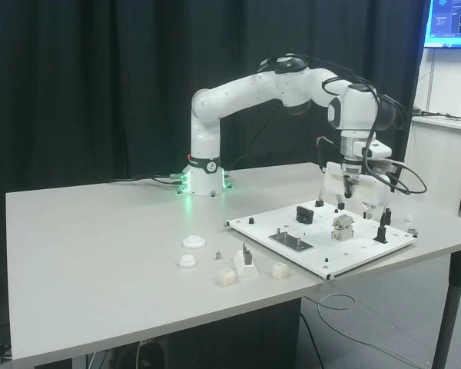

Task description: Pick waterproof.

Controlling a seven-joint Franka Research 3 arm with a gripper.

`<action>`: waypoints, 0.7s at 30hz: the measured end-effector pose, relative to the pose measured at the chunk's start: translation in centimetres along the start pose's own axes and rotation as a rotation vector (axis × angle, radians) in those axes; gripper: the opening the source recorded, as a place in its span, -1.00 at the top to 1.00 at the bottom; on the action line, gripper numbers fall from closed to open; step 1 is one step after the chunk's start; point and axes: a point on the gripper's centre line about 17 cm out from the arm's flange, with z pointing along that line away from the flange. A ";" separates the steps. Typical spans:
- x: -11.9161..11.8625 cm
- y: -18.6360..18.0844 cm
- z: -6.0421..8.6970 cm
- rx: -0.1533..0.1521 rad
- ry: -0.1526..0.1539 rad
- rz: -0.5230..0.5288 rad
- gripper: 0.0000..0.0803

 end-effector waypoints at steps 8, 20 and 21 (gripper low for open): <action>0.2 -0.6 -1.6 0.015 0.007 0.007 -0.99; 0.4 -0.7 -2.2 0.015 0.011 0.010 -0.99; 0.4 -0.7 -2.2 0.016 0.011 0.010 -0.99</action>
